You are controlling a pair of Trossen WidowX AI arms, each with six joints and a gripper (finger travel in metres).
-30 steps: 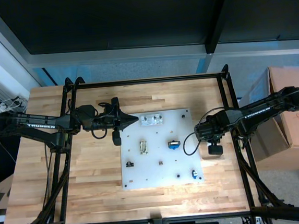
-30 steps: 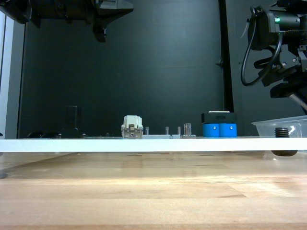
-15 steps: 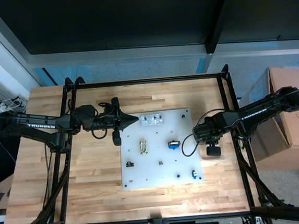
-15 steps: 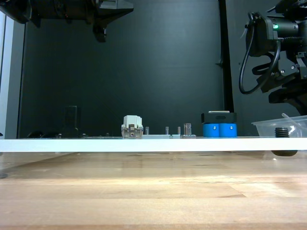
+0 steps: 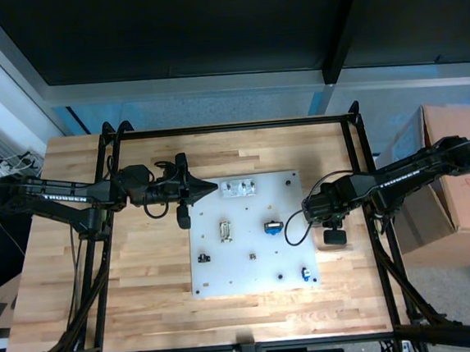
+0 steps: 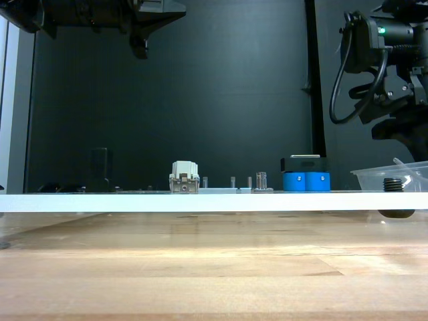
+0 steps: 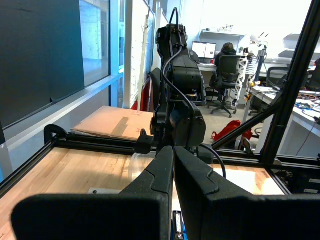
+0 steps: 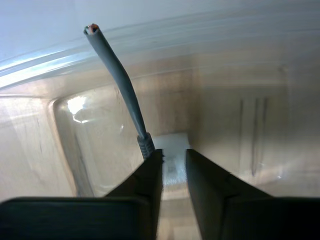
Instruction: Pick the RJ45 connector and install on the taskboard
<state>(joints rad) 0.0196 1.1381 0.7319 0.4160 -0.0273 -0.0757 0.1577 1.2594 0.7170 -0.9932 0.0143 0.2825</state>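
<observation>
Right gripper [image 8: 174, 152] down in clear bin [image 6: 374, 177], fingers pinched narrow on RJ45 connector [image 8: 173, 170]; grey cable stub [image 8: 117, 75] juts beside them. Left gripper [image 7: 173, 148] closed tight, high over taskboard's [image 5: 226, 267] far-left corner.

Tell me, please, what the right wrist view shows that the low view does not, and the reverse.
Only the right wrist view shows the grip: the RJ45 connector, grey cable stub attached, clamped in the right tool. Only the low view shows the taskboard, its blue part and pale housing, and the left tool held high above the board's left side. Both show the clear bin beside the board's right edge, which the right tool reaches into.
</observation>
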